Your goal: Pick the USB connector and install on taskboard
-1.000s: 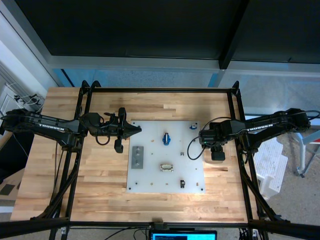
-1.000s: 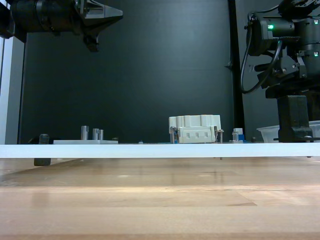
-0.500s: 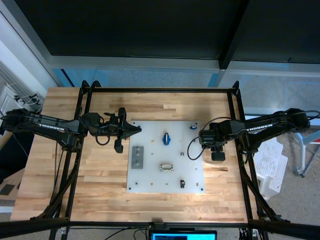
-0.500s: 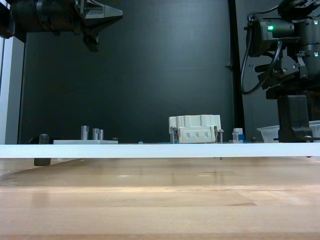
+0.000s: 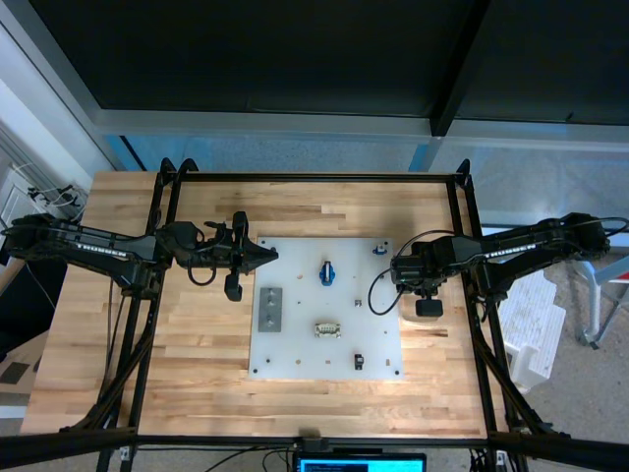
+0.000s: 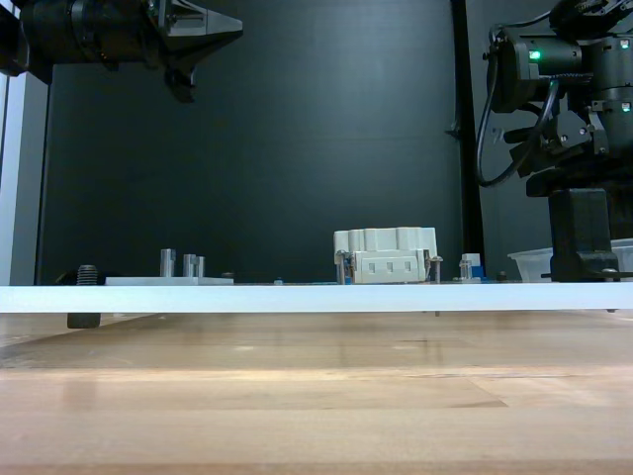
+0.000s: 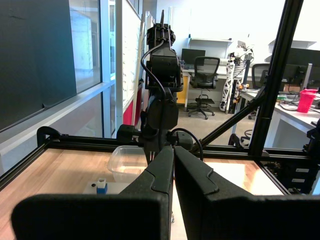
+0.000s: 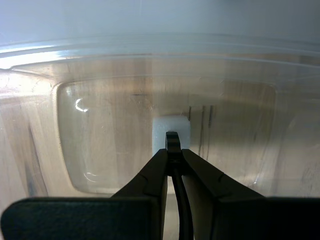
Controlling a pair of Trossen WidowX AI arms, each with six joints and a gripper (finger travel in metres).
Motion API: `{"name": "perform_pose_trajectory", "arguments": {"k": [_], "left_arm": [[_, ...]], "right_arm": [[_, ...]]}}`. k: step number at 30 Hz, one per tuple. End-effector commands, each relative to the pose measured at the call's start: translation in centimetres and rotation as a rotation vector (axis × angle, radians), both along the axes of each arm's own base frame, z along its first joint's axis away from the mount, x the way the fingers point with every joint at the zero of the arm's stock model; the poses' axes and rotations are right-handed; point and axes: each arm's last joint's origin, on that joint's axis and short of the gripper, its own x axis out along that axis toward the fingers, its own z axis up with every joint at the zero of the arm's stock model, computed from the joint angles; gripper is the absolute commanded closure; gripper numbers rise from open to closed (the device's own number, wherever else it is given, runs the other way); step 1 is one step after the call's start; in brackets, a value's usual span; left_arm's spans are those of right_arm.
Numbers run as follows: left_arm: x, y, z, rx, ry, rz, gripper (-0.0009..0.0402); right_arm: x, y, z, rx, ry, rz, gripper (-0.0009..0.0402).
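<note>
— Black plastic between the tips of the right end effector (image 8: 172, 150)?
— Yes: clamped shut on the USB plug (image 8: 172, 139), only the plug's rounded end poking out past the fingertips.
— Directly below that end effector?
— A clear plastic tub (image 8: 100, 105), viewed straight down into. On its floor, a small white block (image 8: 162, 131) right behind the plug's end; touching or apart, impossible to tell.
— And off to the side?
— The white board (image 5: 295, 344), lying flat on the wooden table (image 5: 187, 374), just inward of the right end effector. Pointed downward, hanging beside the board's edge rather than over it.
— On the board itself?
— A grey block (image 5: 269, 310), a blue knob (image 5: 327, 272) and a silver connector (image 5: 327, 329), all well apart from the plug.
— The left end effector (image 7: 173, 150)?
— Closed too, finger against finger, nothing gripped. Held level and high above the table, tips aimed across at the right arm, with the board's far corner just beneath them.
</note>
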Motion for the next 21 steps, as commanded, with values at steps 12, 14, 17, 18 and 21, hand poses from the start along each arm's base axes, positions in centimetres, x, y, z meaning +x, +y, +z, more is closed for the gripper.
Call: {"name": "perform_pose_trajectory", "arguments": {"k": [12, 14, 17, 18, 21], "left_arm": [[0.0, 0.0, 0.0, 0.000, 0.000, 0.000, 0.0393], [0.0, 0.0, 0.0, 0.000, 0.000, 0.000, 0.0393], [0.0, 0.0, 0.0, 0.000, 0.000, 0.000, 0.0393], [0.0, 0.0, 0.0, 0.000, 0.000, 0.000, 0.0393], [0.0, 0.0, 0.0, 0.000, 0.000, 0.000, 0.0393]], "right_arm": [[-0.3, 0.0, 0.6, 0.002, -0.036, 0.000, 0.0393], [-0.4, 0.0, 0.8, 0.000, -0.046, -0.001, 0.0393], [-0.6, 0.0, 1.1, 0.000, -0.063, -0.004, 0.0393], [-0.6, 0.0, 1.1, 0.000, -0.066, -0.004, 0.0393], [-0.7, 0.0, 1.2, 0.000, -0.073, -0.006, 0.0393]]}}
